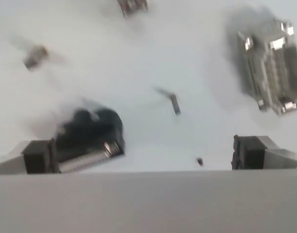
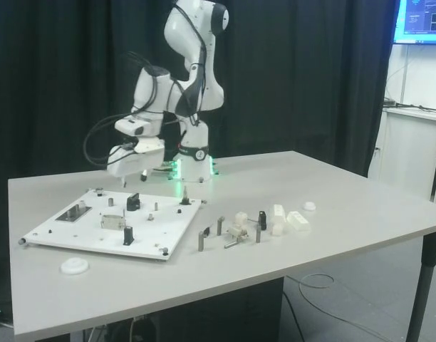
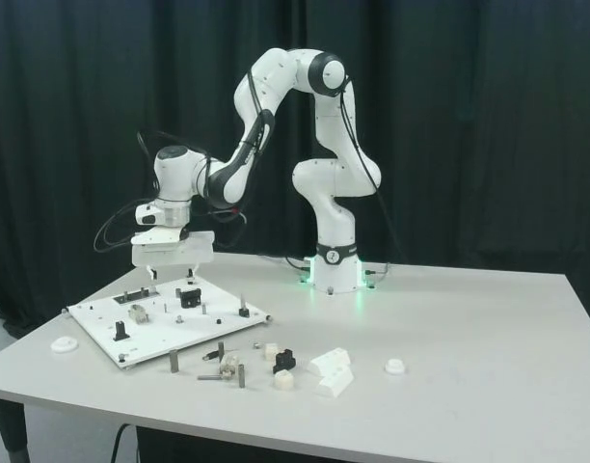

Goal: Remove round peg 4.

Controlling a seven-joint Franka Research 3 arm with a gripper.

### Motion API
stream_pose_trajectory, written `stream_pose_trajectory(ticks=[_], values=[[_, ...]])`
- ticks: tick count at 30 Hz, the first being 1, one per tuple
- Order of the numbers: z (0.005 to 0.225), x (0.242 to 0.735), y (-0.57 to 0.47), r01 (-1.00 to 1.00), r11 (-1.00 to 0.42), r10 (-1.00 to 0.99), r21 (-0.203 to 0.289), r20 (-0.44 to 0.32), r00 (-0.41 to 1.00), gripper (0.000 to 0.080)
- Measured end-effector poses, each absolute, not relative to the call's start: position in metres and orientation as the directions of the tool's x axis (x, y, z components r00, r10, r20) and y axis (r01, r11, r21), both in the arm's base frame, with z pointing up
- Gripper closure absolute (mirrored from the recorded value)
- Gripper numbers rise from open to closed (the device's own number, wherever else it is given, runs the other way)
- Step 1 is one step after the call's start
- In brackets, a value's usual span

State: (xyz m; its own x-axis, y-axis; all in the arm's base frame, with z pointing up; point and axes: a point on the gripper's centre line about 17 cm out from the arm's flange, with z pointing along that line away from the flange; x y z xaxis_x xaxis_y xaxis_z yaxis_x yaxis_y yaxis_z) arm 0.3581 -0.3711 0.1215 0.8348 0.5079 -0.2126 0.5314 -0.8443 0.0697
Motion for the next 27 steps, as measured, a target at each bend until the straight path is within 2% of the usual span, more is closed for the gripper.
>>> stream_pose_trajectory(ticks=[13, 27], values=[[0.103, 0.311, -0.404, 0.574, -0.814, 0.551, 0.09, -0.193, 0.812, 0.0003], [0.077, 0.279, -0.401, 0.599, -0.799, 0.588, 0.05, -0.146, 0.796, 0.0003]])
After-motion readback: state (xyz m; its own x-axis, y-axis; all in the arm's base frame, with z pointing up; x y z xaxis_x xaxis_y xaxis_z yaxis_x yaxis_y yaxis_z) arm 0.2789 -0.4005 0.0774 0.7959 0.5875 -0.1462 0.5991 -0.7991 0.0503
